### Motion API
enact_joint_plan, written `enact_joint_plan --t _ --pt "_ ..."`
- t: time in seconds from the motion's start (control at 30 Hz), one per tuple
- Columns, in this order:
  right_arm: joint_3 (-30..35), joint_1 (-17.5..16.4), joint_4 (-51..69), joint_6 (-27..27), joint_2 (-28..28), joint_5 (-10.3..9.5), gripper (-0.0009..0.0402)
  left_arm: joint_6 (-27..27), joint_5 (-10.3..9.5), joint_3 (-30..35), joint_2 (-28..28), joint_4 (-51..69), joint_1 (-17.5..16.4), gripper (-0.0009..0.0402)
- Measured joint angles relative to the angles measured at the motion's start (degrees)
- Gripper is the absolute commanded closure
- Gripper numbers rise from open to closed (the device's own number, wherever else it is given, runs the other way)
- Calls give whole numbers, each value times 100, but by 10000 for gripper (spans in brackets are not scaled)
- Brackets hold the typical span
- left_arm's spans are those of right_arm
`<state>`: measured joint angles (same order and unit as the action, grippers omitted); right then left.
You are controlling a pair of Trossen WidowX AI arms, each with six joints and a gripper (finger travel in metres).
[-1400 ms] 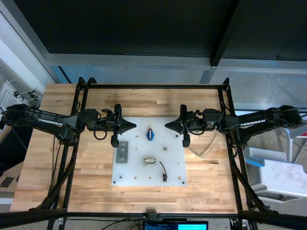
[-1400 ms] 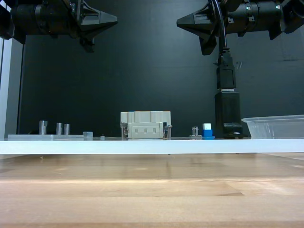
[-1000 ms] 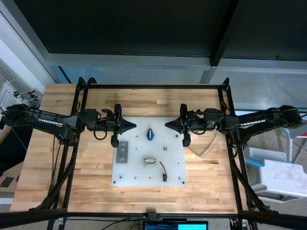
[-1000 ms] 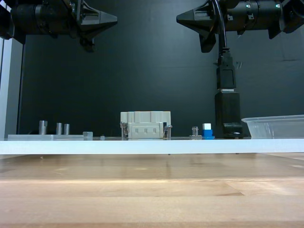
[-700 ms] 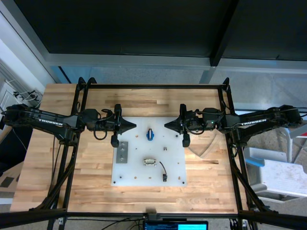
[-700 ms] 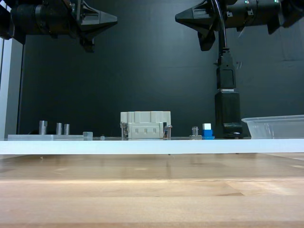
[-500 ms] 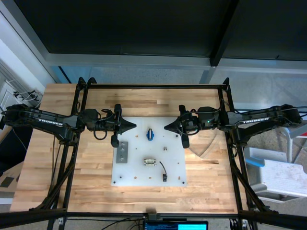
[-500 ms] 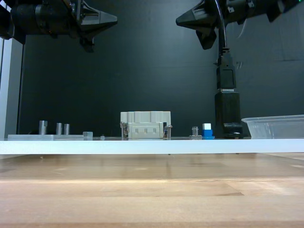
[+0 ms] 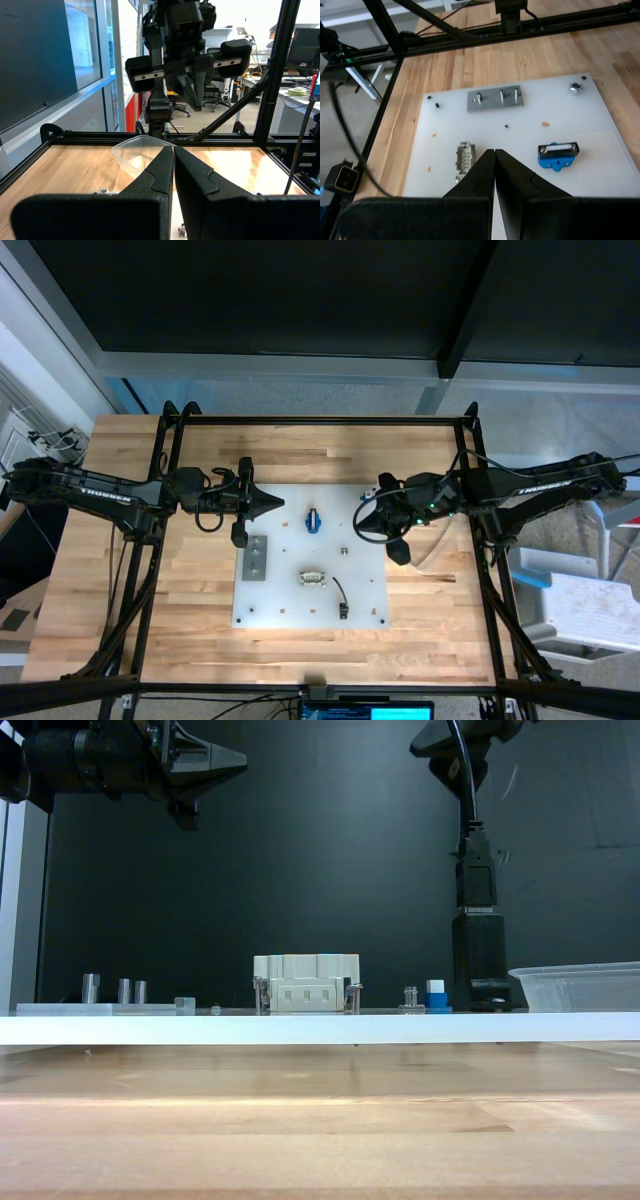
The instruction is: Remove the USB connector from the USB hub and place in the container
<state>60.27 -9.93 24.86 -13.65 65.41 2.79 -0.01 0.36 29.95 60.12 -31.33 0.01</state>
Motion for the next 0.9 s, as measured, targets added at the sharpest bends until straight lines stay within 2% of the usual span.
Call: enact_joint_plan --t 0.03,0.2,0.33,0.5,0.63,0.9 --pt "33 -55 98 -7 0 61 393 0 0 0 0 0 0 392" --pt "236 -310 754 -94 114 122 393 0 0 0 0 0 0 392" --pt "479 -662 1386 -306 334 601 393 0 0 0 0 -2 0 392" --pt "837 -1051 1753 -809 654 691 393 2 0 0 0 0 0 392" --pt "1095 -1399 2074 -1021 977 981 393 0 0 0 0 -2 0 392" --pt "1561 -1849 2341 -1443 1563 990 393 0 0 -2 0 -2 0 392"
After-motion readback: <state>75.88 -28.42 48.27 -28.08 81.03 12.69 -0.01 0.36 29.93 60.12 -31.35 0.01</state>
